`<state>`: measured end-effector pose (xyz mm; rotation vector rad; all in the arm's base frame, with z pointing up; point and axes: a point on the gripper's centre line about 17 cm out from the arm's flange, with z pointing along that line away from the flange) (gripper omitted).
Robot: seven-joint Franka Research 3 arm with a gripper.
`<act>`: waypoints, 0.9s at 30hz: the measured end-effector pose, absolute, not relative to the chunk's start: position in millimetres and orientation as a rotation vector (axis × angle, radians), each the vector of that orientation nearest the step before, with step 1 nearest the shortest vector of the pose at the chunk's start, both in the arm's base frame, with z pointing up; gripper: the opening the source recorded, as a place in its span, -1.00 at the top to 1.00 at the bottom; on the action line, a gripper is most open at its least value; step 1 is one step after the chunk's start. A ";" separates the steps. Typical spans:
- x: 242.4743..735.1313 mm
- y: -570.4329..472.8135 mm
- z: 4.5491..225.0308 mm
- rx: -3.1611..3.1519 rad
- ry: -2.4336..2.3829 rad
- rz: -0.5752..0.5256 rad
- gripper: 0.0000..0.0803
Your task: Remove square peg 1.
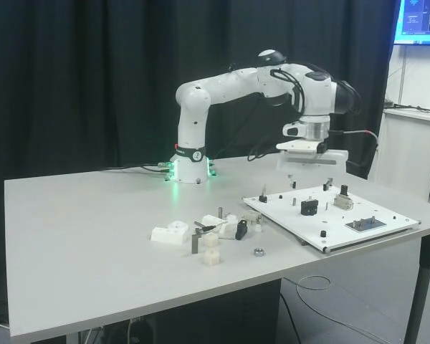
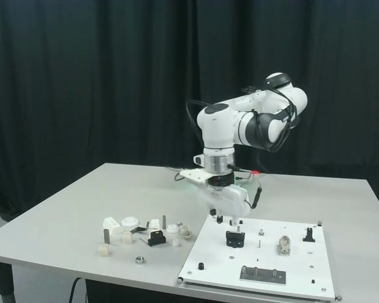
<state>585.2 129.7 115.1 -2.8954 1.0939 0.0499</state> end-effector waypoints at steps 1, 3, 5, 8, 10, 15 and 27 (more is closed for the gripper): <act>585.2 132.2 113.2 -2.882 1.124 0.051 -0.99; 585.4 137.0 109.4 -2.852 1.186 0.053 -0.99; 585.8 142.2 105.3 -2.819 1.248 0.056 -0.99; 586.1 150.9 98.7 -2.772 1.323 0.062 -0.99; 586.2 156.5 94.9 -2.746 1.363 0.065 -0.99; 583.1 172.3 87.8 -2.700 1.450 0.079 -0.99; 575.4 211.0 77.4 -2.665 1.567 0.033 -0.99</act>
